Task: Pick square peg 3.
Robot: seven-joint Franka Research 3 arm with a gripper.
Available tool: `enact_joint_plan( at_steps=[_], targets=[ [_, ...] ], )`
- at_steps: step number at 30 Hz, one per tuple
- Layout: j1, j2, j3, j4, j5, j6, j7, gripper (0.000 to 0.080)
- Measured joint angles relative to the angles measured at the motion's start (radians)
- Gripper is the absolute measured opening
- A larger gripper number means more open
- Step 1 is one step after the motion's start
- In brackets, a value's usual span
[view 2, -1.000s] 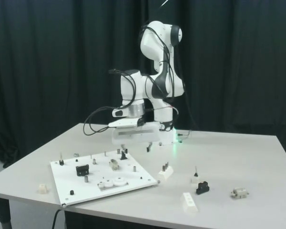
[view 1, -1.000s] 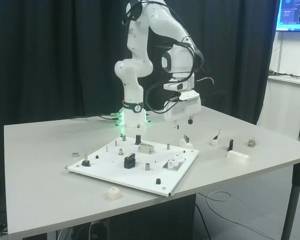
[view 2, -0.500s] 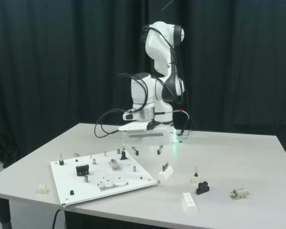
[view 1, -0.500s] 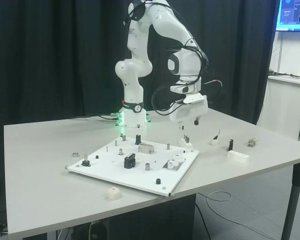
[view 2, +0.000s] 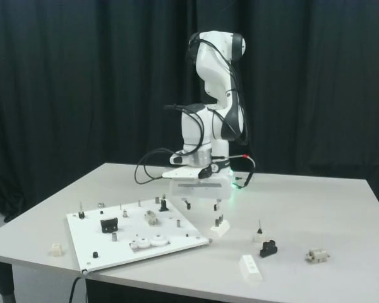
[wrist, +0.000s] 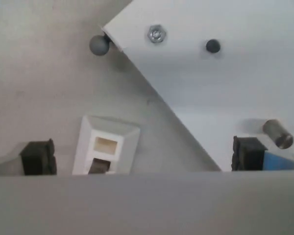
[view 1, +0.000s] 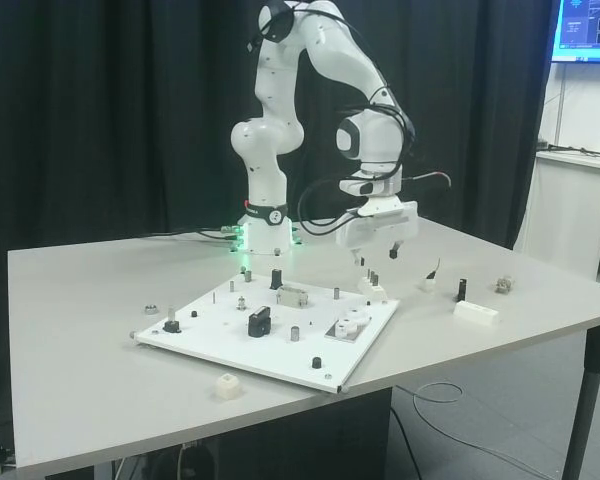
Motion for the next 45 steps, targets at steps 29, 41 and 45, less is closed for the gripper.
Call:
enact_joint_plan(
  at_steps=[29,41,45],
  targets=[
    [0.052,0.050,0.023,-0.061,0.000,0.079,0.182,0.0800],
    [0.052,0.075,0.050,-0.077,0.003,0.080,0.241,0.0800],
    [0.052,0.084,0.057,-0.077,0.003,0.082,0.255,0.0800]
  ],
)
